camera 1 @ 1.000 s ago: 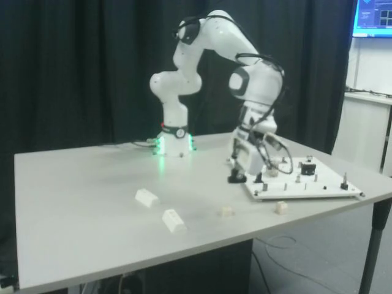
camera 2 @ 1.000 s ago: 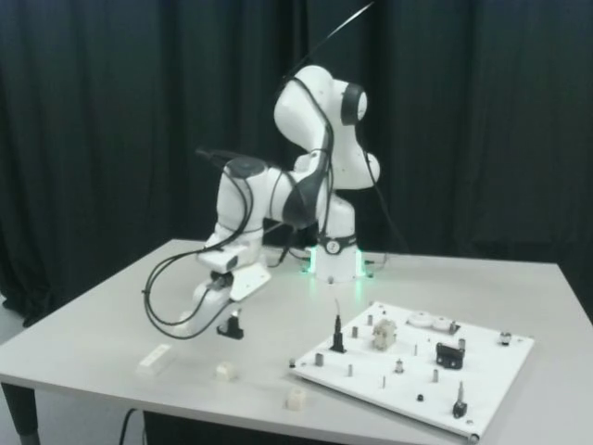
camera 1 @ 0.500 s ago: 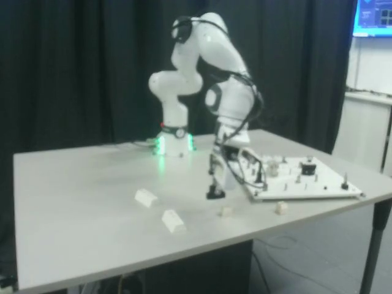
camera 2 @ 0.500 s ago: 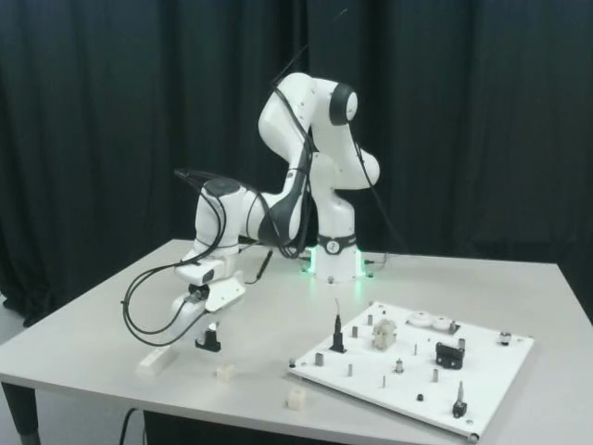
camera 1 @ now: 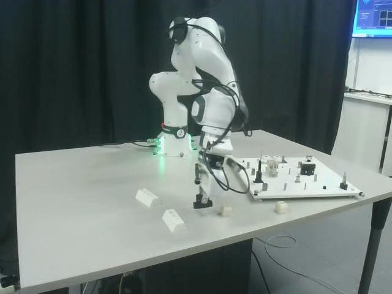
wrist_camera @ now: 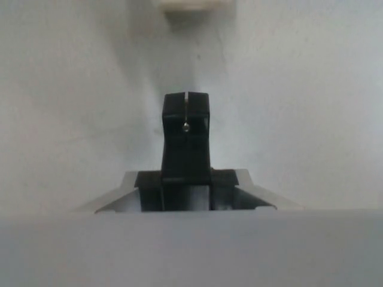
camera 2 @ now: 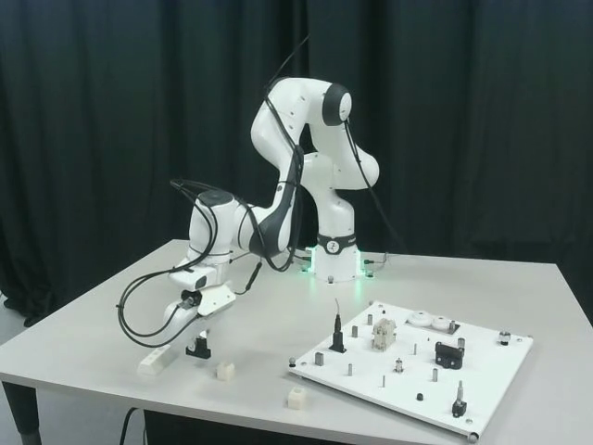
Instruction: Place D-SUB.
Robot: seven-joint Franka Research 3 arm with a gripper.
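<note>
Black curtains close off the back of the room, and in front of them a grey table (camera 2: 519,287) carries everything, taken here by its distance from the white assembly board (camera 2: 482,380) at the table's right end in the second room view. Farthest left of the board lies a long white block (camera 2: 154,361), with the gripper (camera 2: 197,349) hanging low just beside it, its black fingers (wrist_camera: 186,122) pressed together with nothing visibly between them in the wrist view. A small white cube (camera 2: 224,371) sits next toward the board, very near the gripper, and another cube (camera 2: 296,398) lies just off the board's near corner. Which of these loose white pieces is the D-SUB cannot be told, and none is held. Judging by the pose, the arm (camera 2: 278,199) is folded low and reaching away from the board so as to fetch a part, so placing has not begun. Behind it, the base (camera 2: 334,260) shows a green light. On the board itself stand several upright pegs and a black fixture (camera 2: 449,353), presumably the seats where parts belong.
</note>
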